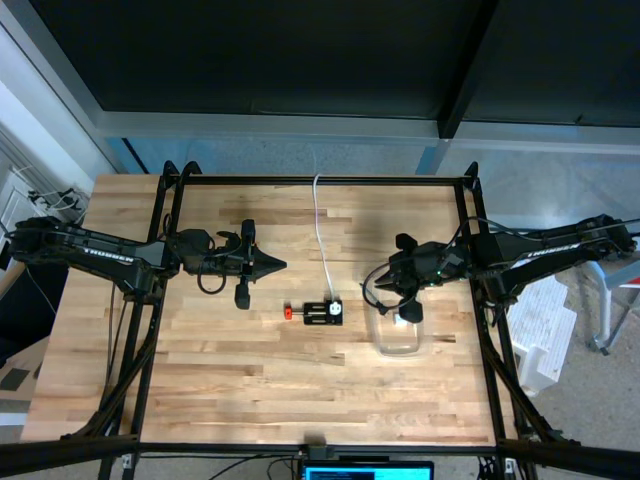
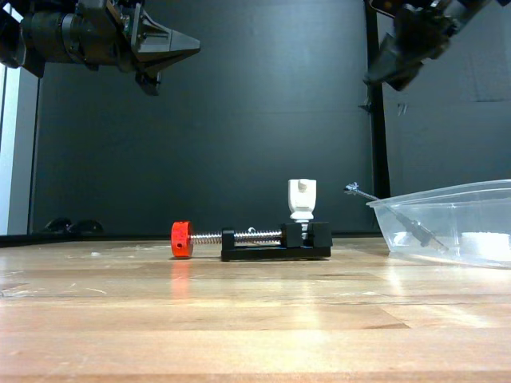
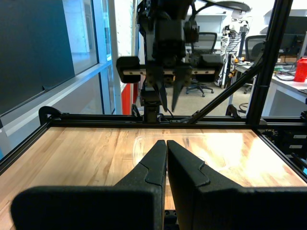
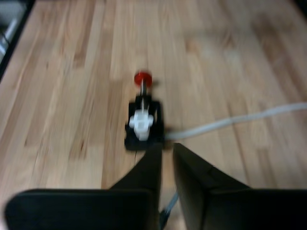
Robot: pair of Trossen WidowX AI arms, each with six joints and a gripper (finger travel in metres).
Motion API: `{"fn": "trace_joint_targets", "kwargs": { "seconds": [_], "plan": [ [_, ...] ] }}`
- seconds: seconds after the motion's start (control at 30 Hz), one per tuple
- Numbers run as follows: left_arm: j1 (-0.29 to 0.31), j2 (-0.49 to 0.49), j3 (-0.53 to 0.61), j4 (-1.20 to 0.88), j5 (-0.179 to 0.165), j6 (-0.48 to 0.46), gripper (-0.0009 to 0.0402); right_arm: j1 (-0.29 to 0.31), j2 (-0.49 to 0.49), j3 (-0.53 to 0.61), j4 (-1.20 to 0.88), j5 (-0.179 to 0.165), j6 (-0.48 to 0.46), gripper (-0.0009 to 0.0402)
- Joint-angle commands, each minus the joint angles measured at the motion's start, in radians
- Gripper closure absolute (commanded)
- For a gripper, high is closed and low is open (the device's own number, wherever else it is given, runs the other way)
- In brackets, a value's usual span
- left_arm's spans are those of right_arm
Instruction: Remove the power plug from the receptacle and place in the container
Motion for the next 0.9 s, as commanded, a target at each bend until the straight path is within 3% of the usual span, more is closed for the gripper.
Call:
{"fn": "trace_joint_targets", "kwargs": {
  "seconds": [0.03, 0.1, 0.23, 0.33, 0.47, 0.9],
  "plan": [
    [0.0, 0.0, 0.0, 0.0, 0.0, 0.0, 0.0393, -0.018, 0.002, 0.0, 0.076, -0.005, -0.045, 0.039],
    [0.0, 0.0, 0.0, 0.0, 0.0, 0.0, 0.0393, -0.034, 0.002, 0.0, 0.116, -0.013, -0.052, 0.0386],
    [0.0, 0.0, 0.0, 0.0, 0.0, 0.0, 0.0393, -0.076, 0.002, -0.005, 0.213, -0.075, -0.08, 0.0394],
    [0.0, 0.0, 0.0, 0.0, 0.0, 0.0, 0.0393, -0.097, 0.018, -0.008, 0.298, -0.091, -0.108, 0.0394],
    [0.0, 0.0, 0.0, 0.0, 0.0, 0.0, 0.0393, -0.15, 0.043, -0.011, 0.386, -0.184, -0.122, 0.0394],
    [0.0, 0.0, 0.0, 0.0, 0.0, 0.0, 0.0393, -0.187, 0.053, -0.164, 0.748, -0.187, -0.124, 0.0393]
  ]
}}
